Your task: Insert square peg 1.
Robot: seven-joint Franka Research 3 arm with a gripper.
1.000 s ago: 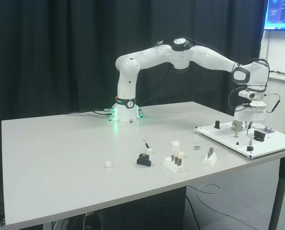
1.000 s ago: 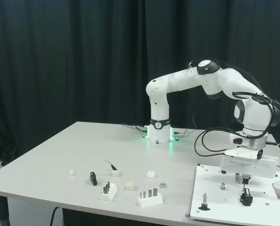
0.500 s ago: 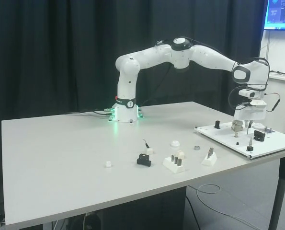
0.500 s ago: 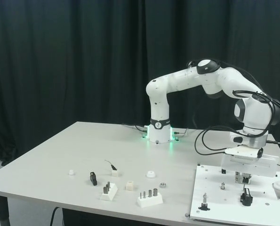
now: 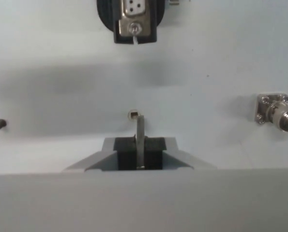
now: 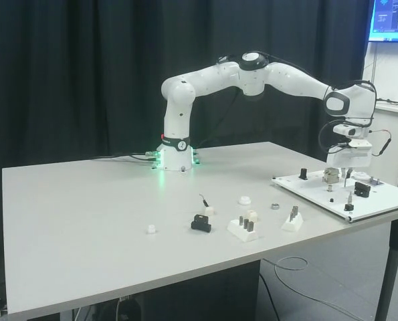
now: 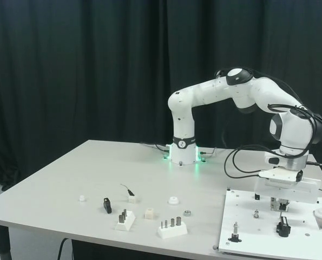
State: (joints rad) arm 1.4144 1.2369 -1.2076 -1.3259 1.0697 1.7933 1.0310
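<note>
The pincer (image 5: pixel 140 159) grips the square peg (image 5: pixel 140 140), its tip beside the board's hole (image 5: pixel 132 114).

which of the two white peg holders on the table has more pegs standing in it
The white holder nearer the board: three pegs stand in it, in a row. The other holder, beside the black clip, shows only two.

A robotics lab: black curtains (image 6: pixel 65 73) behind a grey desk (image 6: pixel 85 214), a white arm (image 7: pixel 215 92) bolted on, a monitor (image 6: pixel 391 20) far right.
</note>
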